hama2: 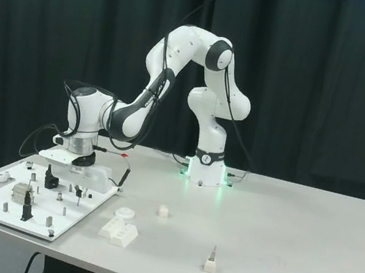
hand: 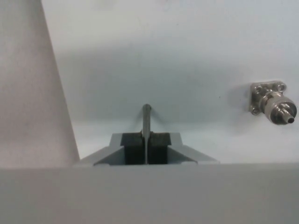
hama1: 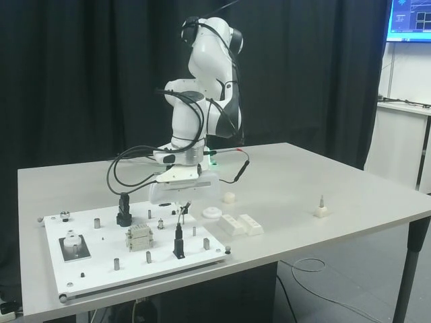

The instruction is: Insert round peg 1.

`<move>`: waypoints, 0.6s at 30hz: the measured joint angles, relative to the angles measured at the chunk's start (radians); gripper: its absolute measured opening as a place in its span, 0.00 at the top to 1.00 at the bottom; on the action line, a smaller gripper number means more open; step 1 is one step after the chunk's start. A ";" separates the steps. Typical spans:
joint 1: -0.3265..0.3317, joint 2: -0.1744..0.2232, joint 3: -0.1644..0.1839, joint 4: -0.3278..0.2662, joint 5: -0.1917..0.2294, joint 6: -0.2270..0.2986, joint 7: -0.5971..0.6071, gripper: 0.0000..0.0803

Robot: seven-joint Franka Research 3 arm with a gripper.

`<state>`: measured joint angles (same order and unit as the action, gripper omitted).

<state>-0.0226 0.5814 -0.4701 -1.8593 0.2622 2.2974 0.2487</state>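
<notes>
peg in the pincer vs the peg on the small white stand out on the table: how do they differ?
The held peg is clamped in the pincer above the white board; the stand peg sits free in its white stand on the bare table, far from the board. Both are thin, grey and roughly upright.

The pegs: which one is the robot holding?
The thin grey peg pinched between the pincer fingers, hanging above the white board. The other pegs stand upright on the board, untouched.
</notes>
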 joint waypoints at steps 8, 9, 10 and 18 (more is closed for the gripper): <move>-0.001 0.000 -0.001 0.000 0.000 -0.005 0.000 0.97; -0.001 0.000 -0.001 0.000 0.000 -0.005 0.000 0.97; -0.001 0.001 -0.001 0.000 0.000 -0.005 -0.001 0.97; -0.001 0.003 0.000 0.000 0.001 -0.002 -0.006 0.97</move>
<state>-0.0239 0.5848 -0.4701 -1.8589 0.2629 2.2950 0.2426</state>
